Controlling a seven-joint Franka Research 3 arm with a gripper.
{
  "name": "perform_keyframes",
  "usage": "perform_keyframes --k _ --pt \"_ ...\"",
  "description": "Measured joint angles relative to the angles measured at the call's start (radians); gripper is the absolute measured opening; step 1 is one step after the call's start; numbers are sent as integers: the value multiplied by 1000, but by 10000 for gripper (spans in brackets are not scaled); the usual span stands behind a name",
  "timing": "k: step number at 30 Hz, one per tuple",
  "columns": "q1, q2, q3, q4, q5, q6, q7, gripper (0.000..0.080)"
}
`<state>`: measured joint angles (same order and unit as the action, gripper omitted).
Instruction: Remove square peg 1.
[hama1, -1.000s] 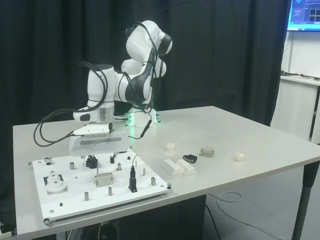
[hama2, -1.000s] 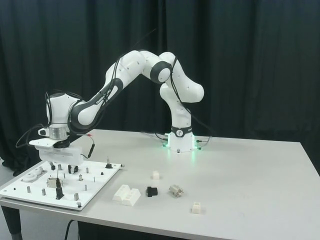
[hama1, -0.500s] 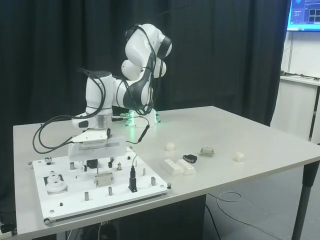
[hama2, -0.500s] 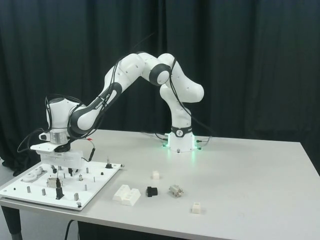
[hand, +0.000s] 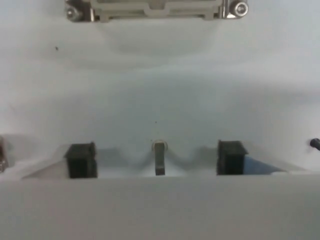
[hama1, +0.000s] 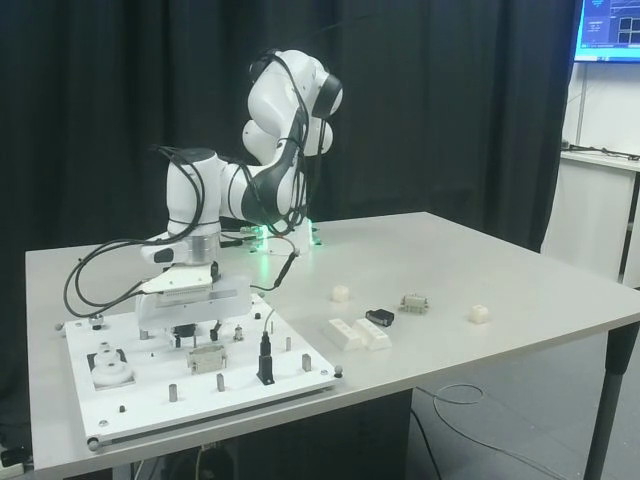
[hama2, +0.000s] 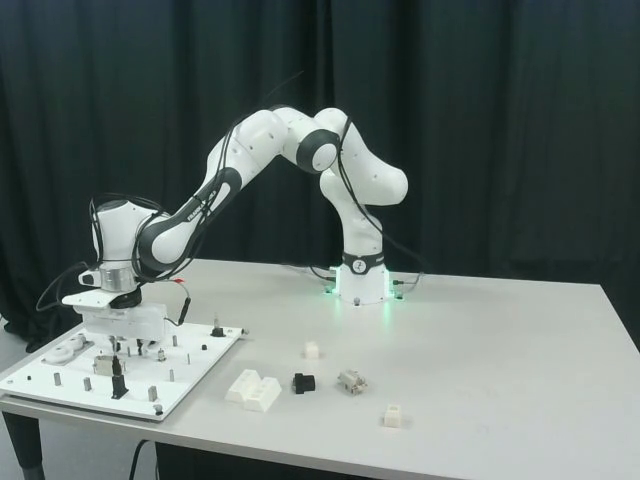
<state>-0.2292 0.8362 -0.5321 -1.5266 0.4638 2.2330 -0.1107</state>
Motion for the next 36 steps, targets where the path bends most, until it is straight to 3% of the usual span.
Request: perform_keyframes --k 1,2,6,7,12,13,21,22,36 --pt "-1 0 0 0 0 0 0 800" --pt "-1 1 0 0 0 -1 0 520" --pt "-2 2 0 0 1 -1 0 520" --pt "-2 3 0 0 1 -1 0 362" --pt "-2 5 0 0 1 -1 0 362" --pt "-2 5 0 0 1 -1 0 190" --pt "-4 6 0 4 1 -3 0 190" --pt "-4 6 0 5 1 -5 0 37" --pt "-6 5 -17 46 1 -79 0 37"
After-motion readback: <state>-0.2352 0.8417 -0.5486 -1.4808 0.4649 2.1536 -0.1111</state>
